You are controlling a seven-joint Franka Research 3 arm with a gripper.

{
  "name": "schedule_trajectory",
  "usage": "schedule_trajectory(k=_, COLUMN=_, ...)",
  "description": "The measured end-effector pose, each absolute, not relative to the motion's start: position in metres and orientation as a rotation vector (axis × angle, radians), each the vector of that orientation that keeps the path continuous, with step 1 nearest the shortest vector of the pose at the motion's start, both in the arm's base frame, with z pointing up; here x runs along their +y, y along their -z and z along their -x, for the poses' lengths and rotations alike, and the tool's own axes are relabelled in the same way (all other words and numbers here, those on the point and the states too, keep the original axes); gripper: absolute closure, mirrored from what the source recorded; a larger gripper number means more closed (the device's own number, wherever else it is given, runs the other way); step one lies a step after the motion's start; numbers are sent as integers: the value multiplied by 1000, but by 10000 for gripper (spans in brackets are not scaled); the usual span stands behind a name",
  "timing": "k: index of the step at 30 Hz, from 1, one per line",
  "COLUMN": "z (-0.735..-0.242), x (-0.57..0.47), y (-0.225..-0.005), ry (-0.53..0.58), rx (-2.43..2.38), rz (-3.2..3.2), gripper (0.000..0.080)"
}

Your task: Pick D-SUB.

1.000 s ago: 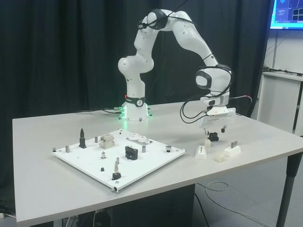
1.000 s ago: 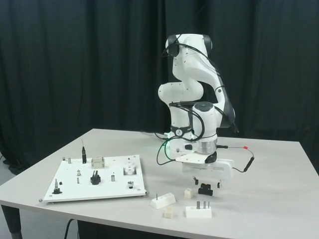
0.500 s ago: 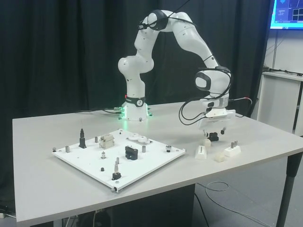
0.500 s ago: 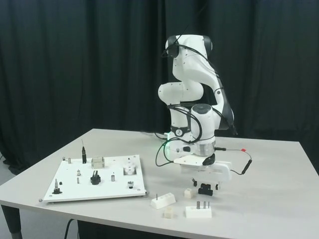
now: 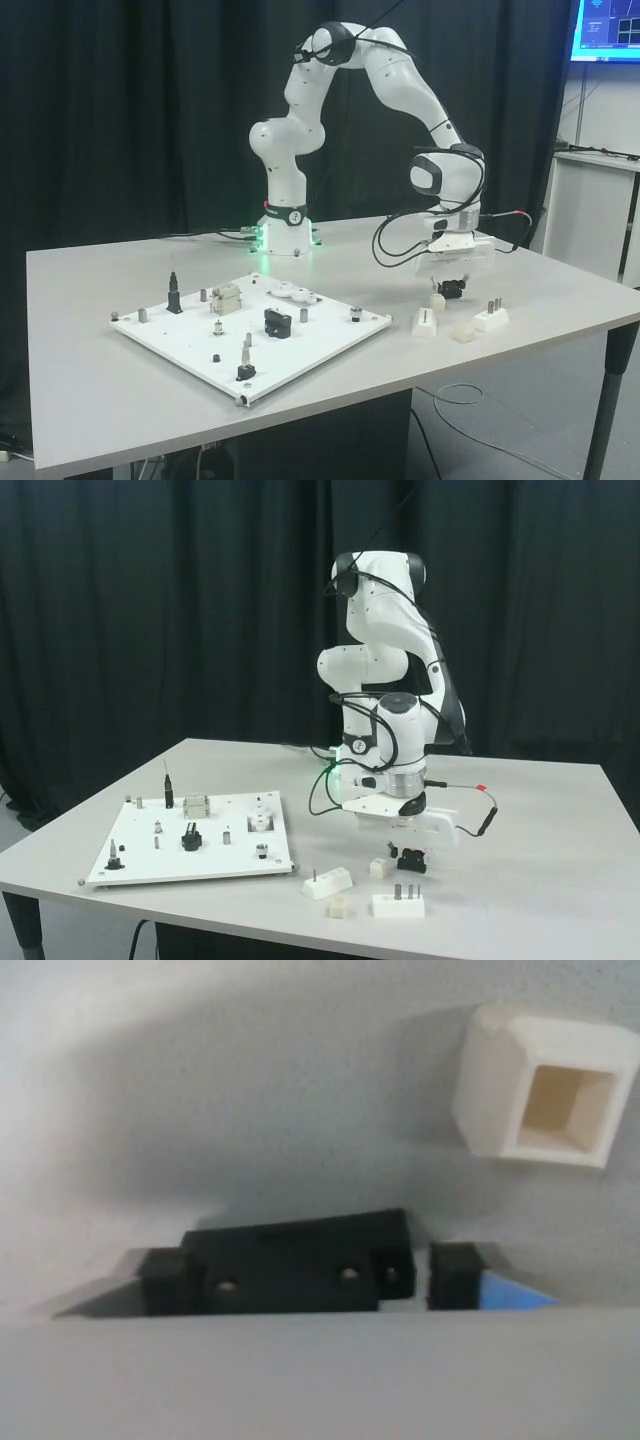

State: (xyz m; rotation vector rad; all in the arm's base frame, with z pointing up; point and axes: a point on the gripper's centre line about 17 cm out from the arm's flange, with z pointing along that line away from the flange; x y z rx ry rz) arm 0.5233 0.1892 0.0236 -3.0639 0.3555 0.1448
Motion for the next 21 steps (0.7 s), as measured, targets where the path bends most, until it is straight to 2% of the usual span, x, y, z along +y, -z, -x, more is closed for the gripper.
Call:
schedule_trajectory(k=5, z=-524, x=186, y=-22, ry=-147, rx=363, rz=3066, gripper=104)
schedule_trajectory(k=6, z=-524, x=185, y=-22, ry=-146, rx=365, rz=3066, gripper=414)
schedule_trajectory(k=21, z=-530, x=187, y=-28, ry=-150, rx=411, rz=3048, gripper=413)
